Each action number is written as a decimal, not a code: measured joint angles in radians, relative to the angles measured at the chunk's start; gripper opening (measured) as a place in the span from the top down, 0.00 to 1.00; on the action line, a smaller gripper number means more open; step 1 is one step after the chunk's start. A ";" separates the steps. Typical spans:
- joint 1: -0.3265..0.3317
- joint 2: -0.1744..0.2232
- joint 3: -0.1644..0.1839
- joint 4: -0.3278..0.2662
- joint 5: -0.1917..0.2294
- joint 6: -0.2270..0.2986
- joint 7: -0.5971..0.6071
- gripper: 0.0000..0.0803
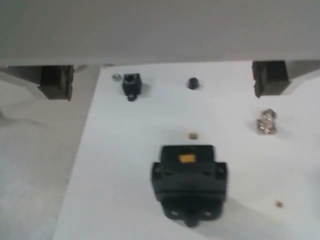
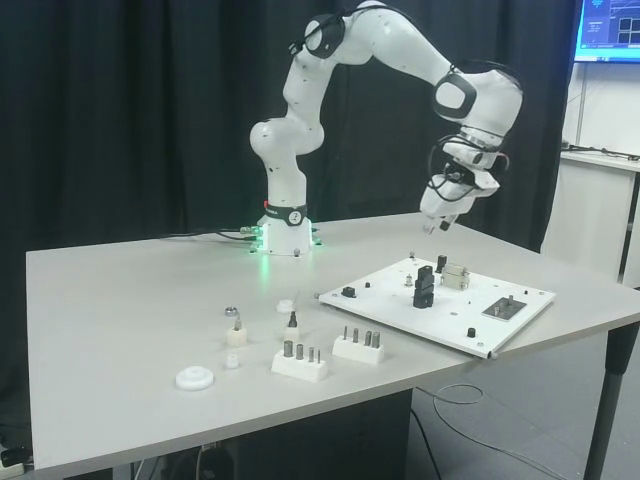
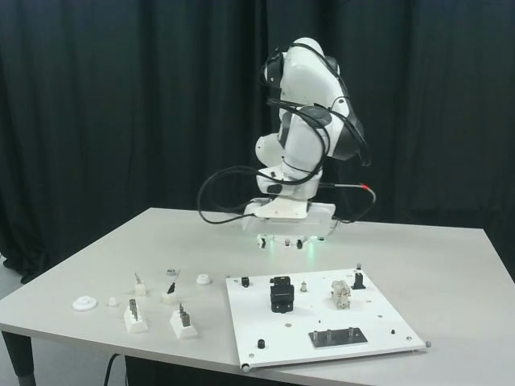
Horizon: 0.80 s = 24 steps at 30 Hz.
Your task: Pick USB.
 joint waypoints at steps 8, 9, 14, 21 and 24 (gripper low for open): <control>-0.057 0.000 0.002 -0.009 -0.039 -0.009 -0.058 0.00; -0.064 0.000 0.002 -0.011 -0.044 -0.009 -0.067 0.00; -0.109 -0.001 0.010 -0.021 -0.078 -0.006 -0.105 0.00; -0.192 -0.005 0.043 -0.045 -0.122 0.026 -0.176 0.00; -0.228 -0.007 0.059 -0.065 -0.144 0.055 -0.202 0.00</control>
